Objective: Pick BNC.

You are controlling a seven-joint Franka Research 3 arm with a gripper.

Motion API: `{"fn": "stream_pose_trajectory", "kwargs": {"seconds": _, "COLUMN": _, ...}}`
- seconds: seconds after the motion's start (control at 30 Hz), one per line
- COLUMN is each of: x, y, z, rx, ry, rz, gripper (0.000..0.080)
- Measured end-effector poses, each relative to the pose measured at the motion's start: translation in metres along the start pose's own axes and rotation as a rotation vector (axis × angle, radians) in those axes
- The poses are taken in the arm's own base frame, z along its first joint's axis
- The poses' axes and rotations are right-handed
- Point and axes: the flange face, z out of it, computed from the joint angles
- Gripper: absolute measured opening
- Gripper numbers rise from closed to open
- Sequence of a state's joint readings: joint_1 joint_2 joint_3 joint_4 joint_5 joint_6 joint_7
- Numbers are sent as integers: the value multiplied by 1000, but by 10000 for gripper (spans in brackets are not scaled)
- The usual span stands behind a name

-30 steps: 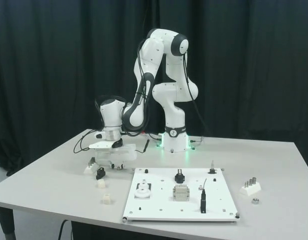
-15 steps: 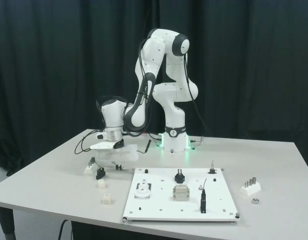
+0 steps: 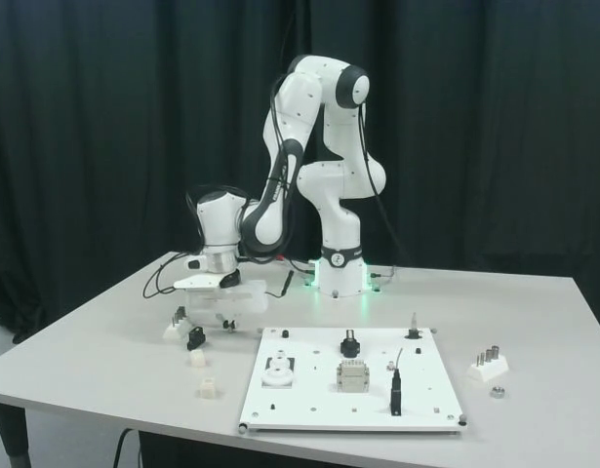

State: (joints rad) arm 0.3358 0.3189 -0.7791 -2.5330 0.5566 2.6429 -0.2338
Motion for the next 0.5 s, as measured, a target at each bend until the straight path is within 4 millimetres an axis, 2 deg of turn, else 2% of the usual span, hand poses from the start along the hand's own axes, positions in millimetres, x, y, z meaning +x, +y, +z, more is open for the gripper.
{"fn": "stream_pose_trajectory", "kwargs": {"seconds": 0.5, "x": 5, "y": 4, "z": -16, "rx": 6, "ry": 16, "rz": -12, "gripper": 117}}
